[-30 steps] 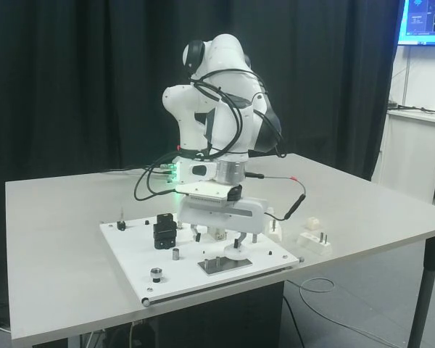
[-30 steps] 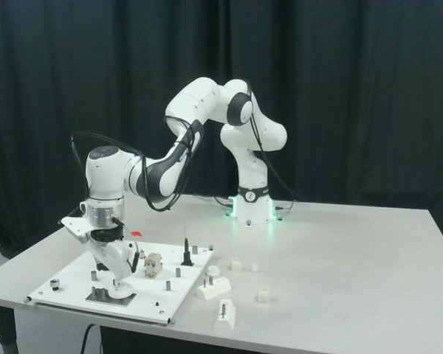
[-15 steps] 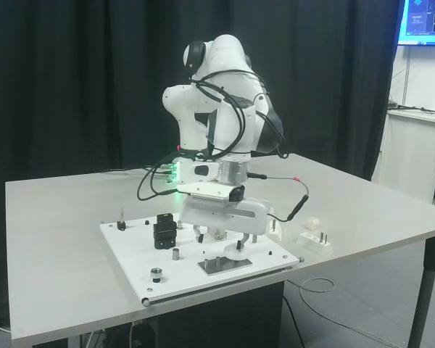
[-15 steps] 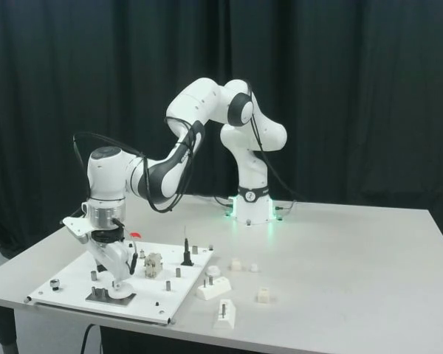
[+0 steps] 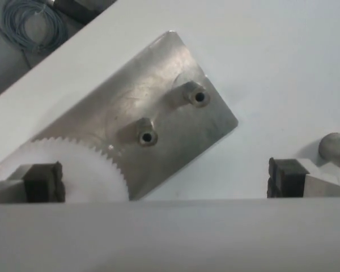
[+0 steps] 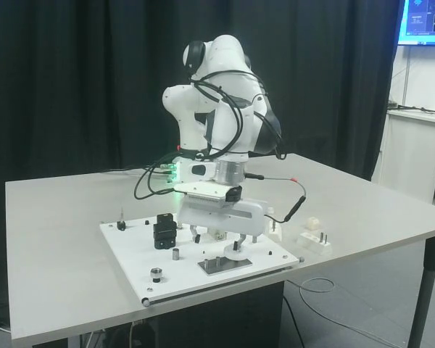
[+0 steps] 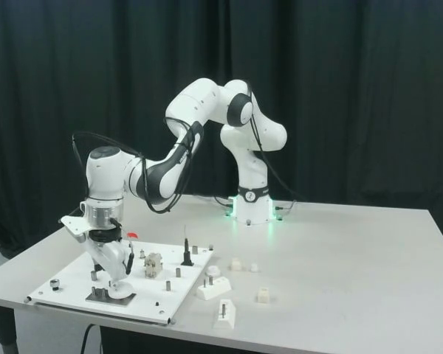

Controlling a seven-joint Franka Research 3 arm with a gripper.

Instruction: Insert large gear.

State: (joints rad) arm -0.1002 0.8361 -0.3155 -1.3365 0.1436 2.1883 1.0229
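Note:
The large white gear (image 5: 79,173) lies flat on one end of the metal plate (image 5: 158,85), and one fingertip (image 5: 42,181) hides its middle. Two bare pegs (image 5: 146,136) stand on the rest of the plate. My gripper (image 5: 164,181) is open wide just above the plate, holding nothing. The other fingertip (image 5: 286,178) hangs over the white board. In the first room view the gear (image 6: 235,254) sits on the plate (image 6: 219,267) below the gripper (image 6: 219,238). The second room view shows the gear (image 7: 121,293) under the gripper (image 7: 112,276).
The plate sits near the front edge of a white board (image 6: 130,250) that also carries a black block (image 6: 164,229) and short pegs (image 6: 175,254). White part holders (image 6: 315,238) stand on the grey table beside the board. A grey peg (image 5: 334,145) stands near one finger.
The gripper has risen a little above the plate with its fingers still apart. The gear has stayed on the plate.

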